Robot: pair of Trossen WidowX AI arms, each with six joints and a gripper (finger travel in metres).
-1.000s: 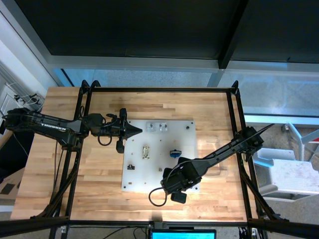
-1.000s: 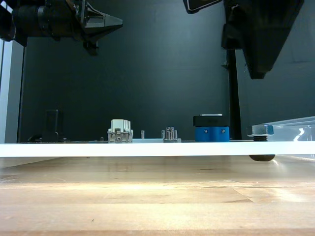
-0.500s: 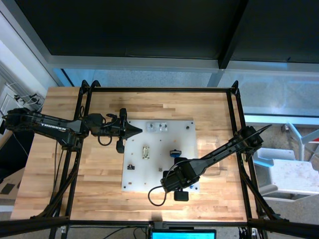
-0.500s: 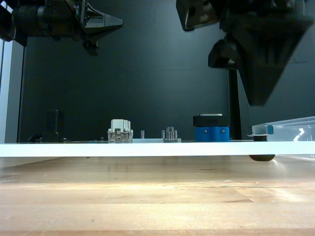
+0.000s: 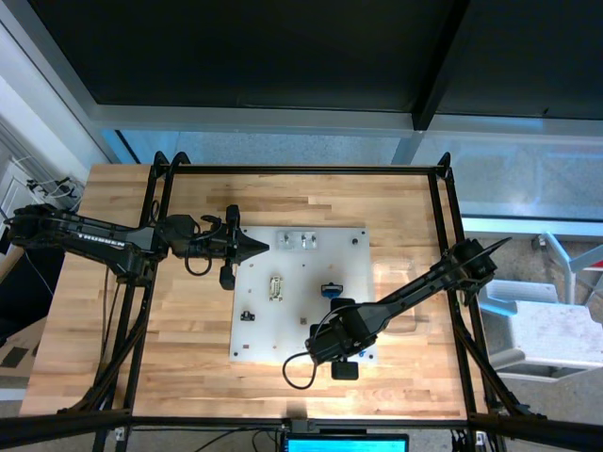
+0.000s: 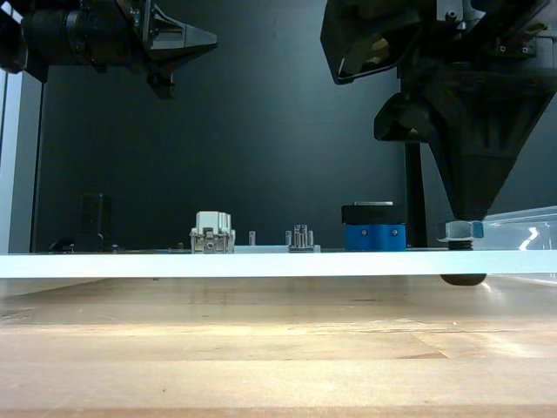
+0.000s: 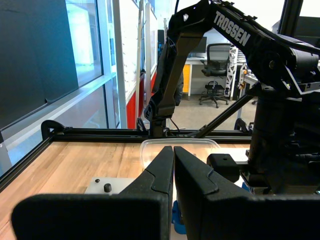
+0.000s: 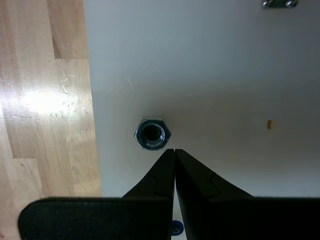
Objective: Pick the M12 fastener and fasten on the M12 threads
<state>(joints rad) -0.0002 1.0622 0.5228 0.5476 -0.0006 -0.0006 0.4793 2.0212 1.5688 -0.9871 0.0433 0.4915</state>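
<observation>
Now, right gripper (image 8: 174, 150): it points straight down over the near right part of the white board (image 5: 254, 320), its fingers pressed together with nothing between them.
Right fingertip and nut: in the low view the tip hangs directly over the M12 nut (image 6: 459, 231); whether it touches the nut's top cannot be told. In the right wrist view the tip lies just beside the nut's rim.
M12 nut: not gripped. It sits on its stud (image 6: 459, 246), a dark ribbed band showing under it. The right wrist view shows the silver hex ring with a dark centre against the white board.
High view: the right arm hides the nut and stud.
Clear tray (image 6: 522, 231): behind the nut, off the board's right side.
Left gripper (image 5: 259, 247): held high over the board's far left edge, well apart from the nut, fingers together and empty.
Blue-and-black block (image 6: 374, 228): mid-board, left of the nut.
Surface (image 5: 188, 377): light wood, carrying the board.
</observation>
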